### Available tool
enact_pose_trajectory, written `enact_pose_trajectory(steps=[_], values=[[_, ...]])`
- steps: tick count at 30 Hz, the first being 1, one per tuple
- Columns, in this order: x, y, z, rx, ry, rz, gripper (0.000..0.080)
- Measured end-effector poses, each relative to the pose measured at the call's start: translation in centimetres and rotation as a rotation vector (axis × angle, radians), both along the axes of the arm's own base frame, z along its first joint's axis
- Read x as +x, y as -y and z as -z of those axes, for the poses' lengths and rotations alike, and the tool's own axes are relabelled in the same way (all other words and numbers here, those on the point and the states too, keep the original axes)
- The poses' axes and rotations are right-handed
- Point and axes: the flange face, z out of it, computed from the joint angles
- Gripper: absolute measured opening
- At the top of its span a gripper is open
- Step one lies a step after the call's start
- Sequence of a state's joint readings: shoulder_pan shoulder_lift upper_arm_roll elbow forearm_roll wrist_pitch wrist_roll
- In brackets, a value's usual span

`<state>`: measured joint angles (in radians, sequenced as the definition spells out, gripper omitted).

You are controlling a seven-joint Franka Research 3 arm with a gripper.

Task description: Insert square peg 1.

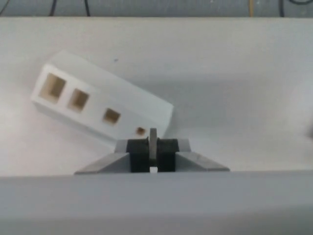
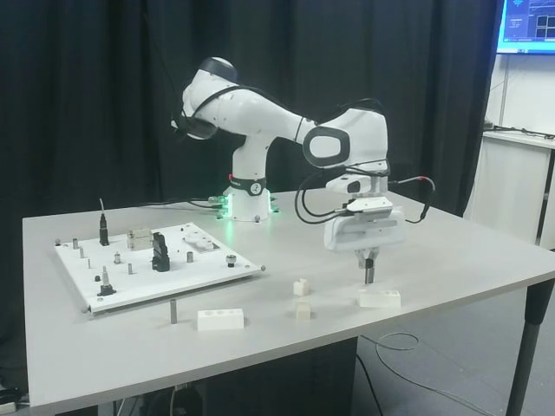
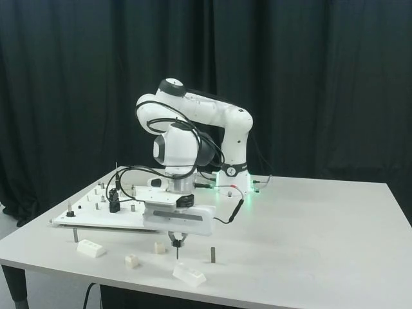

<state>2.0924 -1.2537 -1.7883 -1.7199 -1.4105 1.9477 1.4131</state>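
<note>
The white arm [image 2: 260,130] bends over the grey table [image 2: 451,260] and hangs its claw [image 2: 368,276] near the front edge. The claw is pinched tight on a thin grey peg [image 1: 153,144] that points straight down. The wrist view shows this best: two black pads [image 1: 138,155] squeeze the peg from both sides. It also shows a white block [image 1: 100,100] with a row of four square holes, and the peg's tip sits above the table just beside the smallest hole. From the room the holes cannot be seen; the block [image 2: 380,298] looks plain there. The room views show other things: a white board [image 2: 147,260] with small parts near the left edge, another white block [image 2: 220,319], and two little cubes [image 2: 301,298].
</note>
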Motion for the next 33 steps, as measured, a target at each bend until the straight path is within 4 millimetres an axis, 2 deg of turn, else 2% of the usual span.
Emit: enact_pose_trajectory(steps=[7,16,33], values=[[0.1,1.9,-1.2,-0.059,-0.004,-0.015,0.0028],[0.1,5.4,-3.0,-0.149,-0.032,-0.024,0.0028],[-0.9,14.2,-5.8,-0.243,-0.136,-0.035,0.0028]])
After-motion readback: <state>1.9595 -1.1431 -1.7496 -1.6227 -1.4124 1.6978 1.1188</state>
